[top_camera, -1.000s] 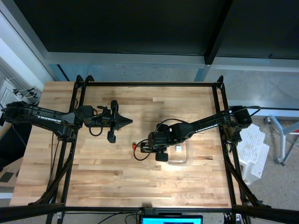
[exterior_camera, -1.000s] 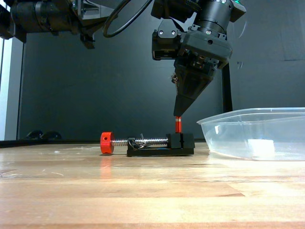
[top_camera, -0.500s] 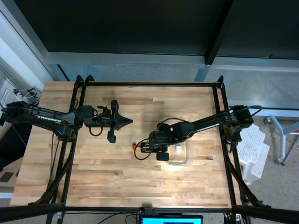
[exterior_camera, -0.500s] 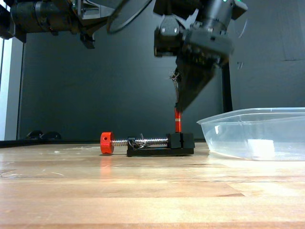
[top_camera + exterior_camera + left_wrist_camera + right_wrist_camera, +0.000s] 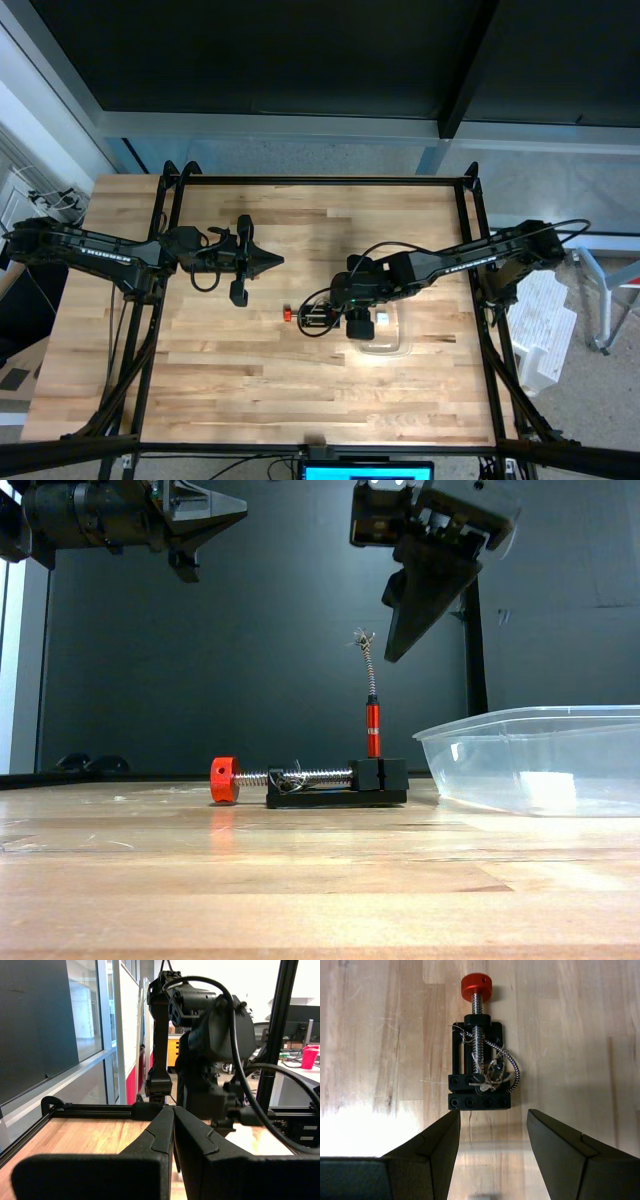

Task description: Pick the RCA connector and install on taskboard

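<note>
RCA connector (image 5: pixel 372 730): upright, planted in end block of taskboard (image 5: pixel 335 786); red barrel below, thin spring and frayed wire tuft above. Probably light; stiff at barrel, whippy and fragile up the spring. Best taken low across barrel, never by spring. Right gripper (image 5: pixel 392 648) raised just beside the tuft, fingers spread, holding nothing. Left gripper (image 5: pixel 173 1110) parked high, well apart, fingers pressed together. From low view: connector height and slight lean. From right wrist view: only its end-on top amid tangled wires, plus red knob (image 5: pixel 476 986). Beside taskboard, clear plastic tray (image 5: pixel 470 750).
</note>
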Tool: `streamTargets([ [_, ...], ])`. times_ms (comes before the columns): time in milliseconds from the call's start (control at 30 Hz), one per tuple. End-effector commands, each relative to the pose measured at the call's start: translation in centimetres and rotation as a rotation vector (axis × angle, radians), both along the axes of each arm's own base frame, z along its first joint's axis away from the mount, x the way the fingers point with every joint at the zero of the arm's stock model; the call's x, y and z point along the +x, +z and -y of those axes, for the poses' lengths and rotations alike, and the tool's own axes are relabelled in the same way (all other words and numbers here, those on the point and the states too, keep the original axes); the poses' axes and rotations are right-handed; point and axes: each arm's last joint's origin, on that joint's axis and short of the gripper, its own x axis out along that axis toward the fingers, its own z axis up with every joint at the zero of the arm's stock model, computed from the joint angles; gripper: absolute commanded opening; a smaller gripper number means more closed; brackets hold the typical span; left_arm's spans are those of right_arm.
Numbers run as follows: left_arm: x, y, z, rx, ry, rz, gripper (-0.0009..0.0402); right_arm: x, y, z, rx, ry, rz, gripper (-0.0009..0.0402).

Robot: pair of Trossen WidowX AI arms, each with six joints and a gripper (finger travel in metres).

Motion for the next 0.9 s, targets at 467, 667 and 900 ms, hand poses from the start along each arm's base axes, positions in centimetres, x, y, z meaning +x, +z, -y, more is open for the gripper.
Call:
streamTargets([
  [467,0.0,0.0,0.0,0.0,0.0,0.0,0.0,-2.3,1.8,0.4,-0.012,0.043,0.072,0.0143],
  [667,0.0,0.0,0.0,0.0,0.0,0.0,0.0,-4.2,3.4,0.8,0.006,0.055,0.253,0.0025],
  [900,0.0,0.0,0.0,0.0,0.0,0.0,0.0,-6.8,4.0,1.6,0.023,0.054,0.492,0.0],
])
